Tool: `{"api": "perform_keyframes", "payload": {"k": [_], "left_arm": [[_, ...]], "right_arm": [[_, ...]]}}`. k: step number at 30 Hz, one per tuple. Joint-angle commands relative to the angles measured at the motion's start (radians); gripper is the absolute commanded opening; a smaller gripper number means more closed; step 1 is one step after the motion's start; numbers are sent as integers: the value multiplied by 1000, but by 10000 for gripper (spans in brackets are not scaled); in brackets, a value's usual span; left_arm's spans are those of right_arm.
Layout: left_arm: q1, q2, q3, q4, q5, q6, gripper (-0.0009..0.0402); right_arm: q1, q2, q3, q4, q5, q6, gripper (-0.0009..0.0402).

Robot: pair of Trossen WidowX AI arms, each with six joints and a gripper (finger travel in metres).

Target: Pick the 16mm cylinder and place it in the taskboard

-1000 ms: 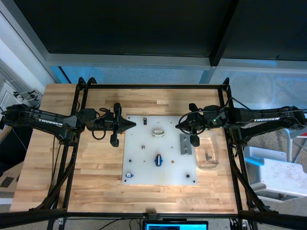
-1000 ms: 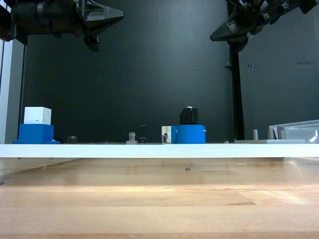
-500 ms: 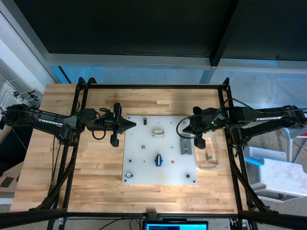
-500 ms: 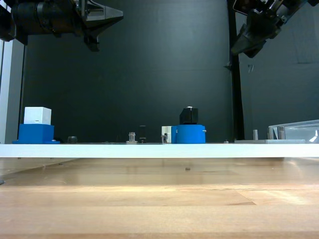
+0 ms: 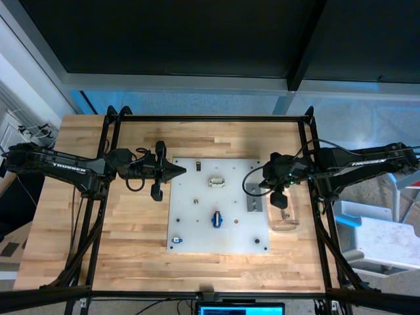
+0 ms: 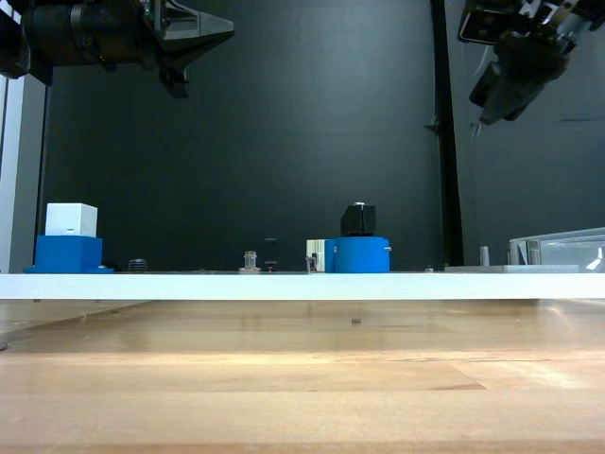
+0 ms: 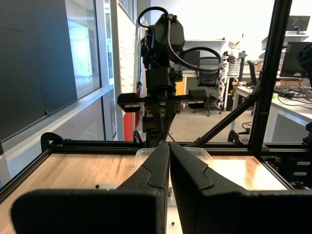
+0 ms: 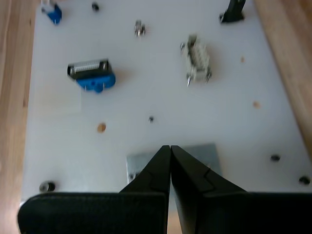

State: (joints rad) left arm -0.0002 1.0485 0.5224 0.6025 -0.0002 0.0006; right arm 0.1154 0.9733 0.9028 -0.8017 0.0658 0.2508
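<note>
The taskboard (image 5: 197,223) is a white square board in the middle of the table, carrying a grey metal block (image 5: 254,197) and a blue knob (image 5: 216,219). The 16mm cylinder (image 5: 286,215) looks like a tiny grey peg lying in a clear tray (image 5: 293,199) just right of the board. My right gripper (image 5: 266,182) is shut and empty, tilted downward high above the board's right edge near the block (image 8: 204,152). Also shut and empty, my left gripper (image 5: 178,170) hovers high over the board's left edge.
A white multi-pin connector (image 5: 216,181) and small fittings stand on the board. A blue base with a white cube (image 6: 69,241) shows at the low view's left. The black frame rails (image 5: 210,119) surround the table.
My right gripper has swung right and tipped downward, from over the board's inner right part to its right edge by the tray. The left arm has not moved.
</note>
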Motion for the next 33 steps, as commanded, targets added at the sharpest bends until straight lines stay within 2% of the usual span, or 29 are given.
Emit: {"api": "perform_keyframes", "payload": {"k": [1,16,33], "left_arm": [[0,1,0,0,0,0,0],[0,0,0,0,0,0,0],[0,0,0,0,0,0,0]], "right_arm": [[32,0,0,-54,21,35,0],[156,10,-1,-214,21,162,0],[297,58,-1,-349,20,251,0]]}}
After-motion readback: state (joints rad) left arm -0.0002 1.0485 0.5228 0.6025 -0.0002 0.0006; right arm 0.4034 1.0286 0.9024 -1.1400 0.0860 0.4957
